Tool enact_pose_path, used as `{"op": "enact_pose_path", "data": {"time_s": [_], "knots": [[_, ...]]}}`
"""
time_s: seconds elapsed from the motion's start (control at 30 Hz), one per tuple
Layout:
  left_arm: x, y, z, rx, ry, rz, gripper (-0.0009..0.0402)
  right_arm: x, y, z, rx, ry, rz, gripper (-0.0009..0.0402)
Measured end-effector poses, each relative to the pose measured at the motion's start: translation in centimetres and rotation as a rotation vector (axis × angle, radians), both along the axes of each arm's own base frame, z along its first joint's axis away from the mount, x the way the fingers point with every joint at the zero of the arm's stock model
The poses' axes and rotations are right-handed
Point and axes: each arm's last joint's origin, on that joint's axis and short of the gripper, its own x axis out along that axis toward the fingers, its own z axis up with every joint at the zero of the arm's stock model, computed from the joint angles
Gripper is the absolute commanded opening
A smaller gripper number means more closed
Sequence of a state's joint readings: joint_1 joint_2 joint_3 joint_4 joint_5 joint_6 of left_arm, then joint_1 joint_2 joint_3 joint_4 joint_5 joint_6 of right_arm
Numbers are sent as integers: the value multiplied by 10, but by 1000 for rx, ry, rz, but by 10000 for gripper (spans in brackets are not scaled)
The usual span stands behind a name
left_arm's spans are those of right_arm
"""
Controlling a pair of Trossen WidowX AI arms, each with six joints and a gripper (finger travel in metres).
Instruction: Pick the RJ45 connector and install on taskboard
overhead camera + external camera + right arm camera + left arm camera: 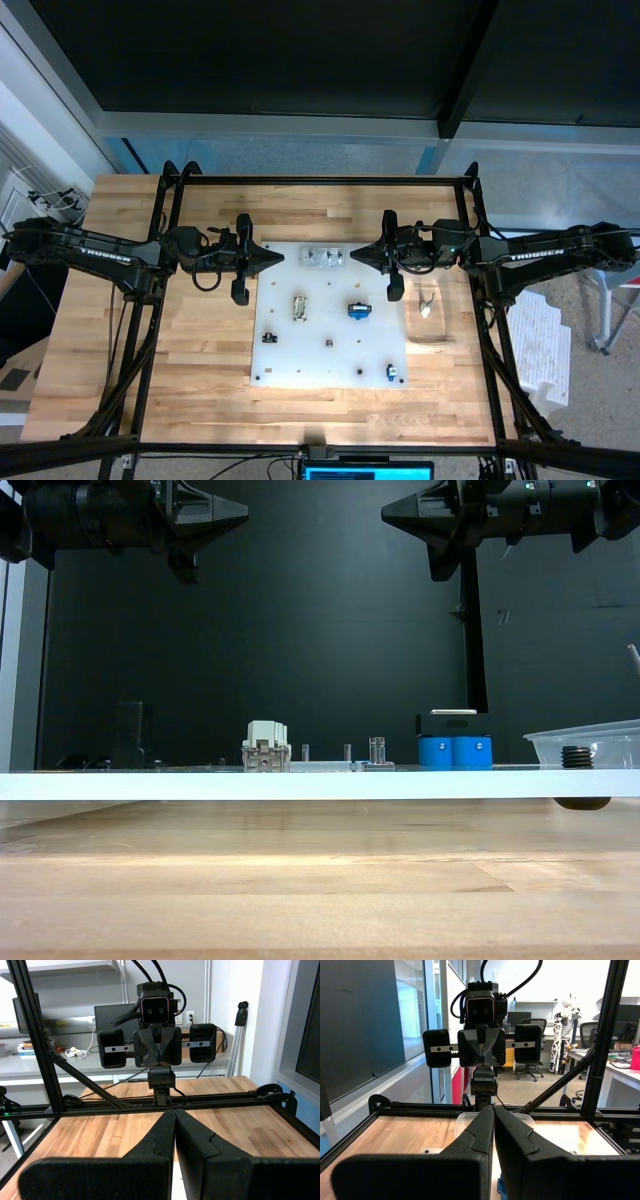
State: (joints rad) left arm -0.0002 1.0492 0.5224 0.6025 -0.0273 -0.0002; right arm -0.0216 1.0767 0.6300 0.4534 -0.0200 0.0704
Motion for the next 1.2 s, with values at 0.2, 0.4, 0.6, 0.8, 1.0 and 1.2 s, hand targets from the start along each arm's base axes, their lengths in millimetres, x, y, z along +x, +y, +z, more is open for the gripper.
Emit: {"op": "enact_pose_path", "data": {"time_s": [0.2, 0.4, 0.6, 0.8, 1.0, 1.2], "knots": [[0, 0, 0, 0, 0, 0, 0, 0, 0, 0, 0, 0, 0, 0], [0, 0, 0, 0, 0, 0, 0, 0, 0, 0, 0, 0, 0, 0], [0, 0, 0, 0, 0, 0, 0, 0, 0, 0, 0, -1, -1, 0], [0, 0, 0, 0, 0, 0, 0, 0, 0, 0, 2, -4, 0, 0], [0, 0, 0, 0, -1, 0, 0, -5, 1, 8, 76, 61, 32, 0], [0, 0, 0, 0, 0, 0, 0, -9, 1, 21, 64, 236, 28, 0]]}}
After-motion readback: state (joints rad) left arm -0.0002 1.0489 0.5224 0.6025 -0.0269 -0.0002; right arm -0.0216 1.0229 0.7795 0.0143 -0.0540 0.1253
